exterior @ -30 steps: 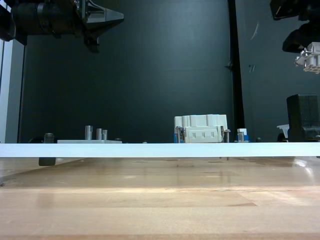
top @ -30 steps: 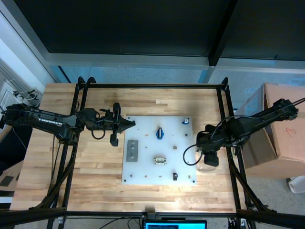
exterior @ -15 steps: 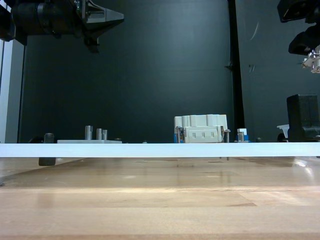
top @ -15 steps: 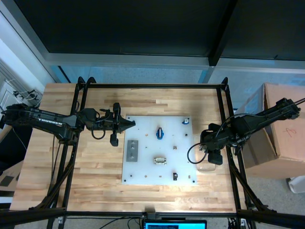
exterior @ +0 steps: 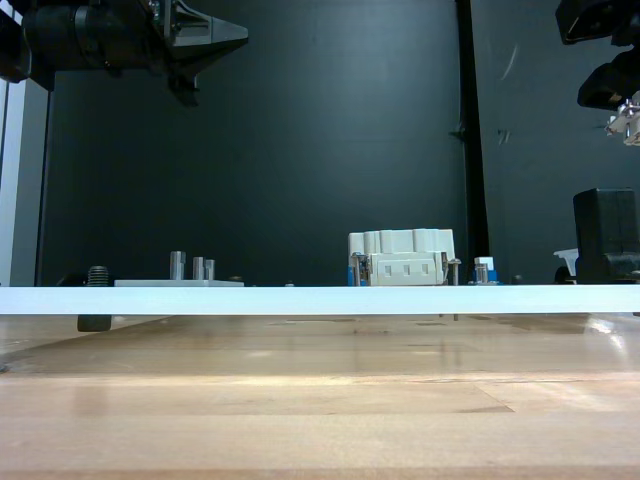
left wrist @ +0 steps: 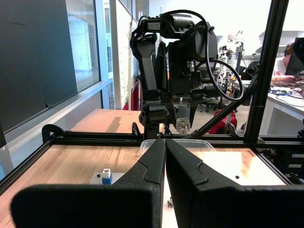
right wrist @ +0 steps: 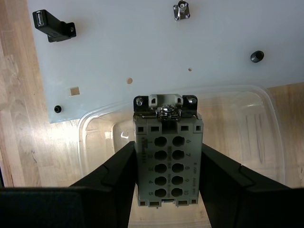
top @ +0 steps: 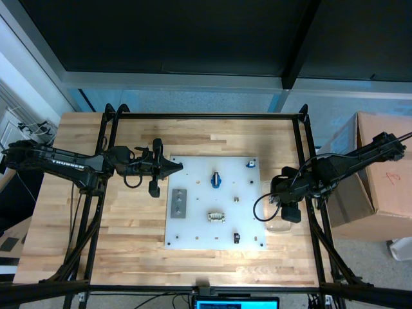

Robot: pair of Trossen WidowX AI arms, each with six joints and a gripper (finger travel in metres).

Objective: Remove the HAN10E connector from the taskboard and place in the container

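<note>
Right gripper (right wrist: 167, 159) squeezes connector (right wrist: 167, 147), held in air right over clear tub (right wrist: 268, 118), clear of white board (right wrist: 142, 47). Tub sits on wood table (top: 129, 244), just beside board's right edge. Left gripper (top: 175, 167) pinched shut, holds nothing, high over board's far left corner. Black frame (top: 206, 116) rings table. Brown box (top: 383, 174) stands past table's right edge. Big windows (left wrist: 80, 47) in room.

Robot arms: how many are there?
2. The left gripper hangs above the taskboard's far-left corner, fingers shut. The right gripper holds the HAN10E connector above the clear container beside the taskboard.
</note>
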